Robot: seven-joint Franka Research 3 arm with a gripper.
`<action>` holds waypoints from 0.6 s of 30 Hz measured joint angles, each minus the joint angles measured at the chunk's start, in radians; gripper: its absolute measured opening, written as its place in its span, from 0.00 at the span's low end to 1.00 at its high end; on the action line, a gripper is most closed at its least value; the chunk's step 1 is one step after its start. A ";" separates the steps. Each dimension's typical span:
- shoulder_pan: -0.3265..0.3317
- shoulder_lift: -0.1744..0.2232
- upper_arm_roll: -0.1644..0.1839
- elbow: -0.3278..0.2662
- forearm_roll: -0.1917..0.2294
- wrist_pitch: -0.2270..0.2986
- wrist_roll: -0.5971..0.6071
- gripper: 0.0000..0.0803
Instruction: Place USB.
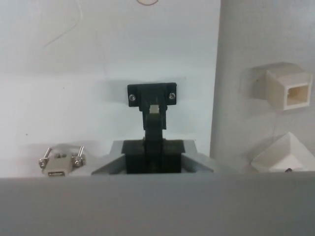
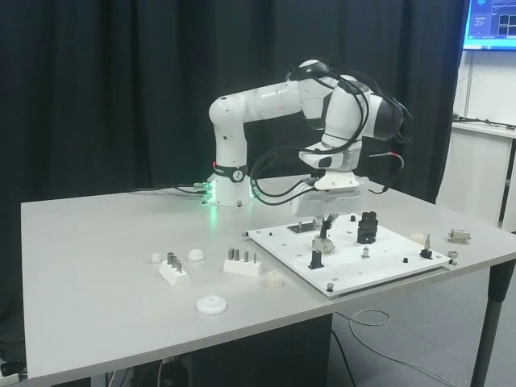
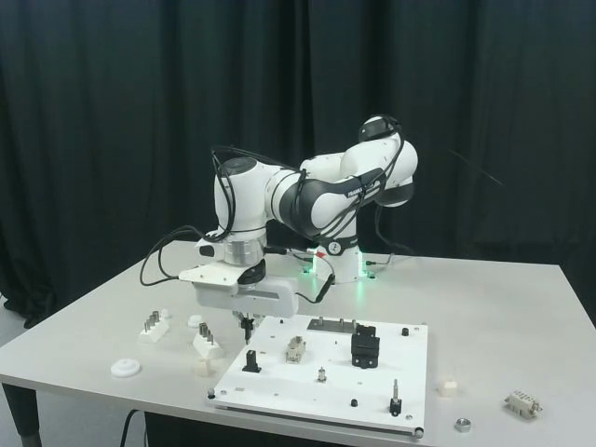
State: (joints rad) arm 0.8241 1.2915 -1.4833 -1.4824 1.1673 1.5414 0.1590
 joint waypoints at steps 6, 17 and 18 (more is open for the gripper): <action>0.013 -0.004 0.000 0.007 0.004 -0.001 0.000 0.08; 0.078 -0.029 -0.002 0.036 0.027 -0.022 0.075 0.08; 0.085 -0.032 -0.002 0.042 0.027 -0.024 0.088 0.08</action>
State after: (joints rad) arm 0.9093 1.2599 -1.4852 -1.4408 1.1943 1.5177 0.2470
